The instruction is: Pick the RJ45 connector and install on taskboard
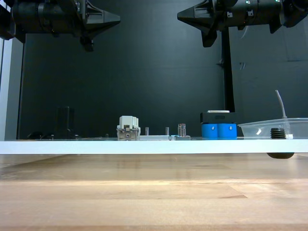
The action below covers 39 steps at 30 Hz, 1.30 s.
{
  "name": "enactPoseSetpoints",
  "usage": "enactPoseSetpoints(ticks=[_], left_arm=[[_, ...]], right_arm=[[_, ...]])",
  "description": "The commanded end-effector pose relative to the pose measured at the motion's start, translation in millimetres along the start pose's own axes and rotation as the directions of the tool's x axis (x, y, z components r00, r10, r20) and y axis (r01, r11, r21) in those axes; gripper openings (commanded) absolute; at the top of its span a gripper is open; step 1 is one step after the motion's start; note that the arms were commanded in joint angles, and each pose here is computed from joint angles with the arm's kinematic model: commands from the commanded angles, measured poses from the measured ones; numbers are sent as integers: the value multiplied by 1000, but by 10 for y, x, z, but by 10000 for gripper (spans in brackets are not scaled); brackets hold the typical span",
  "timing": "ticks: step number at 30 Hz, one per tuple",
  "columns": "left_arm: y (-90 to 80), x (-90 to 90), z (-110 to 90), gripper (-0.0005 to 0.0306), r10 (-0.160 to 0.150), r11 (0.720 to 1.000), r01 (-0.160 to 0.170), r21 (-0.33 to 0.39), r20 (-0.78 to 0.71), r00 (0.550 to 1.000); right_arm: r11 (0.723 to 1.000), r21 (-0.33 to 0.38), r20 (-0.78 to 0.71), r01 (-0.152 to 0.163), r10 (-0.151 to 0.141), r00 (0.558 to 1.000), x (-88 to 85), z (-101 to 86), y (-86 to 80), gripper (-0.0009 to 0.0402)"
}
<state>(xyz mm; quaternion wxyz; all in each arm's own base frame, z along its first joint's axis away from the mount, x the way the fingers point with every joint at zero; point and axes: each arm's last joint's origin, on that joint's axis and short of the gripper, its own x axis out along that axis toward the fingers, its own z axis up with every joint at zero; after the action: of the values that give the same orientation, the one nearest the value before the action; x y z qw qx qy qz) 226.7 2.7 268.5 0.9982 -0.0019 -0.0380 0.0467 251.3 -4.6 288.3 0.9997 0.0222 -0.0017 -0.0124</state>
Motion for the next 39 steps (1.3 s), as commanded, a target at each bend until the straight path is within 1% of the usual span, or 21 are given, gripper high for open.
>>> enactPoseSetpoints(ticks=[1,16,19,24,32,39], left_arm=[[0,0,0,0,0,1000,0,0,0,1000],[0,0,0,0,0,1000,0,0,0,1000],[0,0,0,0,0,1000,0,0,0,1000],[1,0,1,0,0,1000,0,0,0,1000],[0,0,0,0,0,1000,0,0,0,1000],[0,0,0,0,0,1000,0,0,0,1000]], right_arm=[[1000,0,0,-1,1,1000,1,-1,1,0],[1000,5,-1,-1,1,1000,1,-2,2,0],[999,45,6,-2,2,1000,-16,18,2,0],[999,46,-53,9,-7,999,-119,57,-5,0],[999,41,-160,22,-15,987,-344,87,-10,0],[998,39,-255,50,-39,966,-567,93,-50,0]])
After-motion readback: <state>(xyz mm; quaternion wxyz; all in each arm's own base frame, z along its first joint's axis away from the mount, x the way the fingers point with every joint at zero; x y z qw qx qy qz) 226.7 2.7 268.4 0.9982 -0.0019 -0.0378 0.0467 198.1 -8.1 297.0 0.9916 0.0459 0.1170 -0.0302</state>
